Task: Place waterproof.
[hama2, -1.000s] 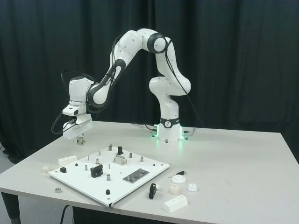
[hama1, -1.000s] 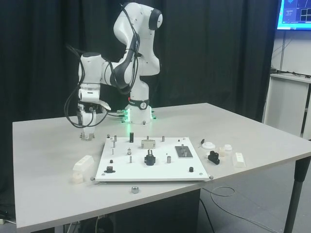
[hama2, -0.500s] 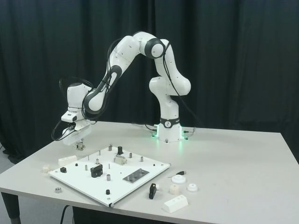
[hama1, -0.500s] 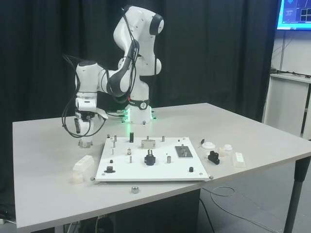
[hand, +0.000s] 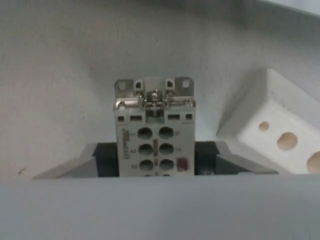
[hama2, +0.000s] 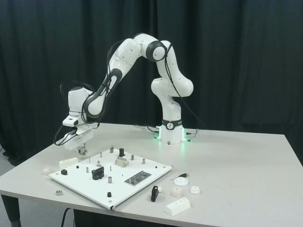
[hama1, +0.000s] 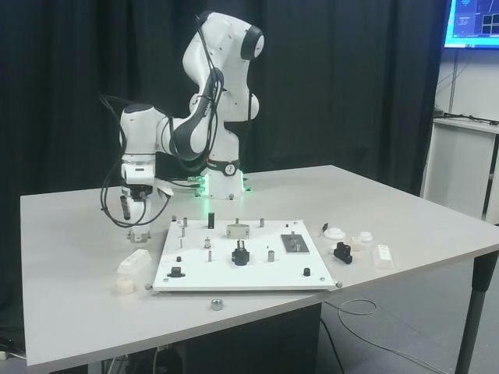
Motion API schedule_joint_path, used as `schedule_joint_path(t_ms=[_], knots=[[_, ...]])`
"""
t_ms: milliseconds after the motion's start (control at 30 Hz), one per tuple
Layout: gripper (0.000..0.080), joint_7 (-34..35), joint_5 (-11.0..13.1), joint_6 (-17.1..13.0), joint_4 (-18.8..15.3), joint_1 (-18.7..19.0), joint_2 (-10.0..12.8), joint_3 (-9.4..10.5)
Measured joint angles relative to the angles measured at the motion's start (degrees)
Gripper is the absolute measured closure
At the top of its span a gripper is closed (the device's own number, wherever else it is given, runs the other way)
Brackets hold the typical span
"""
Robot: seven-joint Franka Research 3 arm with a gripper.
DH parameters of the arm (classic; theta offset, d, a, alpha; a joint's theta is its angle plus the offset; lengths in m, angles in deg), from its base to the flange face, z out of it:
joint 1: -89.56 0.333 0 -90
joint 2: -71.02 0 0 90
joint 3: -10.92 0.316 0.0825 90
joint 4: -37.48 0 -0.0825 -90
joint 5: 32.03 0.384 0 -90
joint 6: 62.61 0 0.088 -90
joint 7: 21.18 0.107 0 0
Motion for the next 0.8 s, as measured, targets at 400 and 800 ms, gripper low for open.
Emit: schedule_joint_path(t_ms=[400, 800], knots=[[0.0492, -0.78, 1.17, 0.17, 0.05, -0.14, 0.34, 0.02], [0.0077, -3.45, 1.17, 0.25, 0.64, -0.29, 0.4, -0.11]])
